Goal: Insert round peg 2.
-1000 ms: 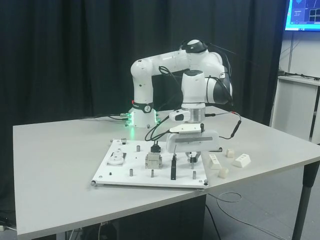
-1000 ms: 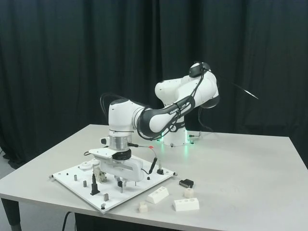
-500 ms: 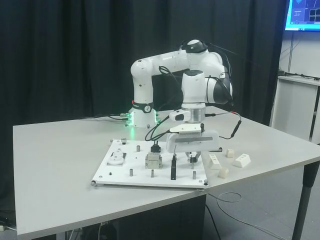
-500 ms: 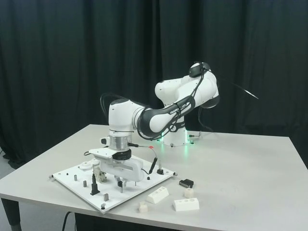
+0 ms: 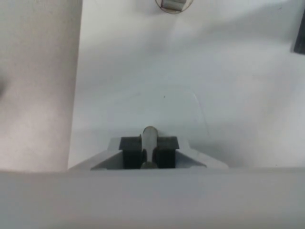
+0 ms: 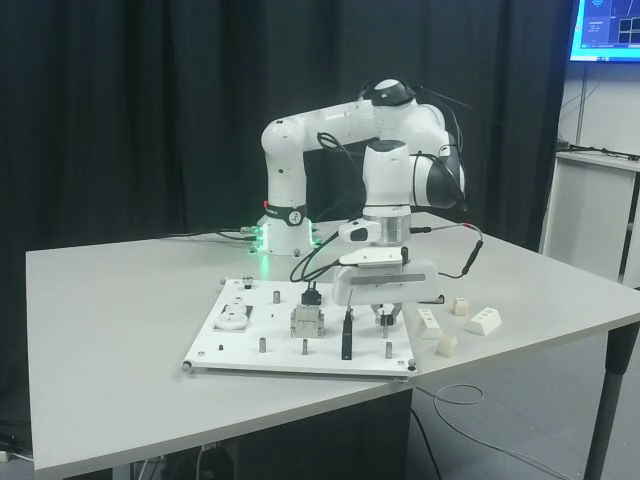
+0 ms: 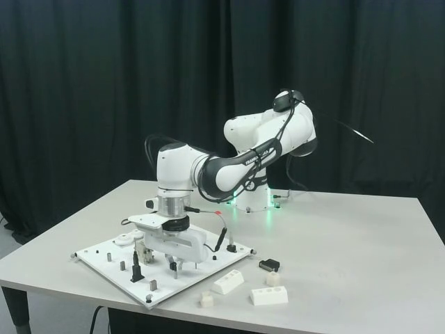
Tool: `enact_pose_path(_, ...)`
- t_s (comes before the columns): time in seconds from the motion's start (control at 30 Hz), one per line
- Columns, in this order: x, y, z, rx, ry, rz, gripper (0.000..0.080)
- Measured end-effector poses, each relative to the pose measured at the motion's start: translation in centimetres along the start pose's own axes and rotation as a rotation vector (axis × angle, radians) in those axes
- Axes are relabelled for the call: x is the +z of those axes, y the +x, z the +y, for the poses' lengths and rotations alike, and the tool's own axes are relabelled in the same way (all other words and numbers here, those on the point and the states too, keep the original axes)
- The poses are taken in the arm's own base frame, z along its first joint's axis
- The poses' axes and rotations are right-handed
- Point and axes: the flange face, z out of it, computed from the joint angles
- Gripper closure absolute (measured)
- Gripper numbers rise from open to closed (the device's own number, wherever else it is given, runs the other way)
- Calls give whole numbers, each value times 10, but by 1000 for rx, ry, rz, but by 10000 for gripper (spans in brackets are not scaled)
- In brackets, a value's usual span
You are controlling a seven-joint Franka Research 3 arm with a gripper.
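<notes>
The tool [image 5: 148, 160] is clamped on a slim grey round metal peg [image 5: 149, 140], held upright directly above the flat white assembly board [image 6: 240, 345] on the grey bench [image 6: 110, 330].

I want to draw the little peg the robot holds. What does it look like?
The peg is a small grey round rod, smooth, metal by its look, with a rounded end. It stands upright, pinched between the two black jaws of the gripper, which touch it on both sides. It is low over the white board, near the board's edge.
</notes>
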Motion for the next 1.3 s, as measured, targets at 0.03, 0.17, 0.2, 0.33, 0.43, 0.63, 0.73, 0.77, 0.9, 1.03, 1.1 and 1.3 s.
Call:
enact_pose_path(0.03, 0, 0, 0, 0, 1, 0, 741)
enact_pose_path(0.17, 0, 0, 0, 1, 2, 1, 741)
enact_pose_path(0.2, 0, 0, 0, 1, 2, 2, 741)
enact_pose_path(0.33, 0, 1, -1, 1, 8, 7, 741)
enact_pose_path(0.43, -2, 1, -3, 0, 18, 18, 741)
enact_pose_path(0.63, -4, 2, -6, -4, 23, 28, 572)
enact_pose_path(0.73, -6, 2, -7, -6, 26, 32, 255)
enact_pose_path(0.77, -7, 2, -8, -7, 28, 34, 255)
enact_pose_path(0.9, -10, 3, -10, -9, 32, 39, 69)
enact_pose_path(1.03, -14, 4, -11, -10, 35, 44, 69)
enact_pose_path(1.1, -15, 4, -11, -11, 36, 46, 69)
enact_pose_path(1.3, -18, 5, -12, -11, 39, 51, 6)
